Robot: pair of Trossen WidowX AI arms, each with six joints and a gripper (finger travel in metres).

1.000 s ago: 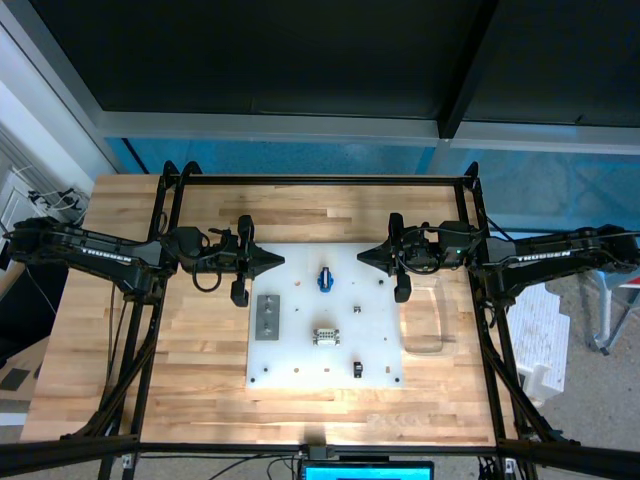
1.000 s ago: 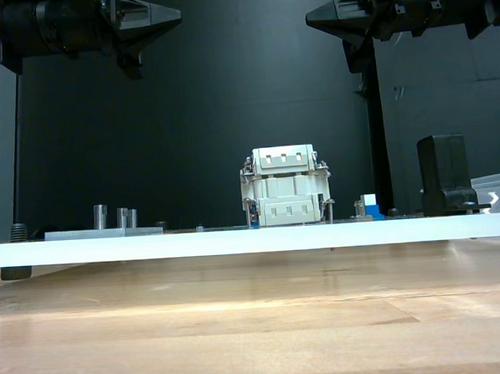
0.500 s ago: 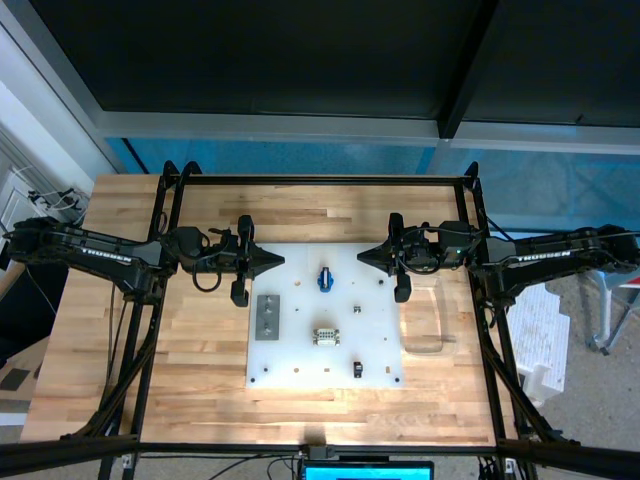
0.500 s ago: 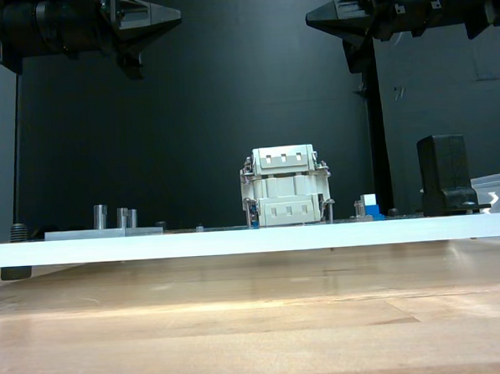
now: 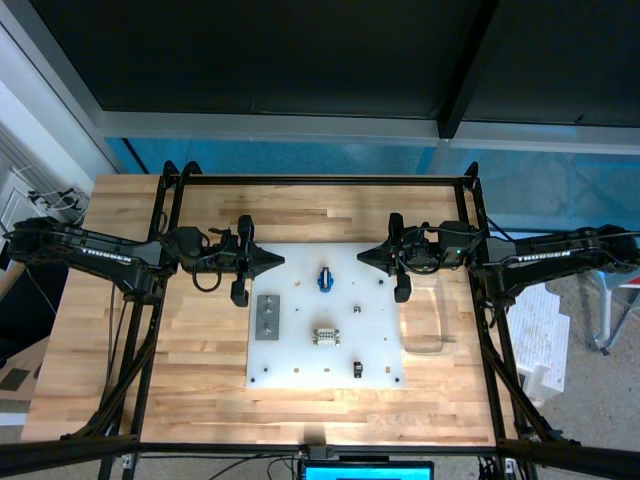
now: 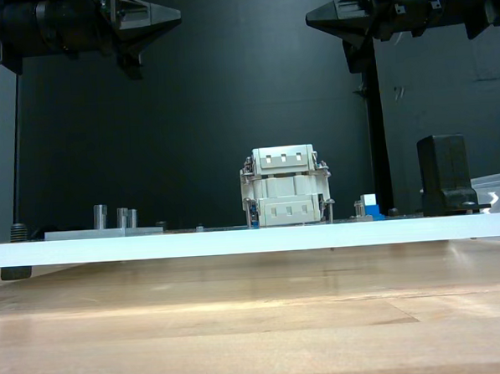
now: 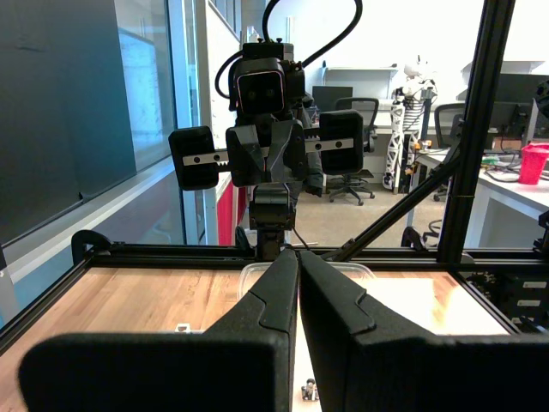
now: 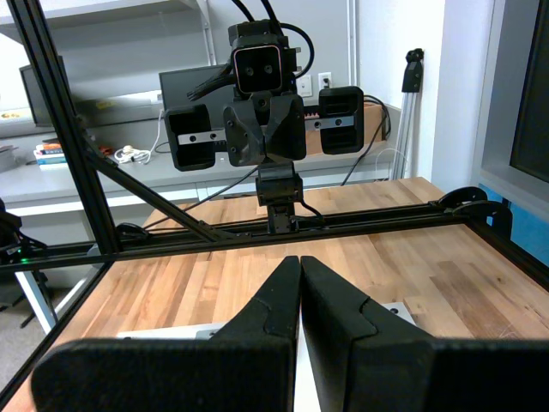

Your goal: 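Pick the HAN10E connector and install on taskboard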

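Over taskboard (image 5: 380, 330), wrist views reveal left gripper (image 7: 298, 256), right gripper (image 8: 300, 260) closed.

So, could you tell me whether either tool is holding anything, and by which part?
Nothing is held: left tool and right tool hang shut, empty, above the taskboard; the HAN10E connector sits on it.

Overhead and table-level views share taskboard (image 5: 300, 352); wrist cameras face each other

The taskboard (image 5: 290, 350) is matt white plastic (its block (image 5: 268, 316) grey metal), the table (image 5: 190, 370) smooth wood.
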